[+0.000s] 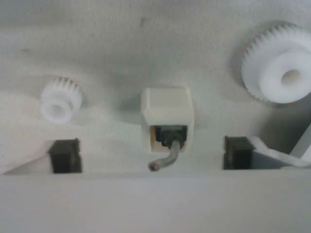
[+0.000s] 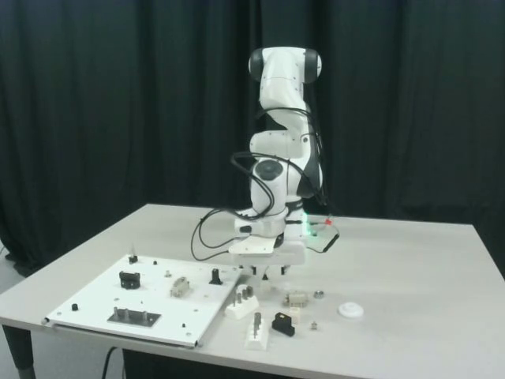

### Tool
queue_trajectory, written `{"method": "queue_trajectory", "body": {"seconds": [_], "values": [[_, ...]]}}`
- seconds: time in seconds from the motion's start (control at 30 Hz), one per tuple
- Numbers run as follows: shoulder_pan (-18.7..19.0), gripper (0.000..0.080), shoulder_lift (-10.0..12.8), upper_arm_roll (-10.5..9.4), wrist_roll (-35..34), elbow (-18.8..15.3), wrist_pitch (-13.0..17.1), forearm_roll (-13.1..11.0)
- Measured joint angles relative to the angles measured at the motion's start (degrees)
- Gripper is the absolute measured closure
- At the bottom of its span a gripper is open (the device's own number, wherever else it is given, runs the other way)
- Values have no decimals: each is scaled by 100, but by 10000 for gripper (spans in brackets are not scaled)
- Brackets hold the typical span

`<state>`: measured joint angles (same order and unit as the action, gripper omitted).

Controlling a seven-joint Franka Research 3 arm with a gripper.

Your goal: Pick USB.

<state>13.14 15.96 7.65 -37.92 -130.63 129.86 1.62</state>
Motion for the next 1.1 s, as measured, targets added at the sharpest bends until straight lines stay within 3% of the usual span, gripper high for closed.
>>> {"method": "queue_trajectory", "body": {"seconds": [0.17,0.2,0.37,0.4,0.7,0.73,1.1], "values": [[0,114,4,-12,83,-5,49,0],[0,296,5,-14,90,-7,57,0],[0,296,9,-21,105,-32,122,0],[0,470,9,-23,106,-40,133,0],[0,470,4,-23,107,-74,175,0],[0,744,4,-23,107,-74,175,0],[0,744,-7,-15,108,-74,168,1]]}}
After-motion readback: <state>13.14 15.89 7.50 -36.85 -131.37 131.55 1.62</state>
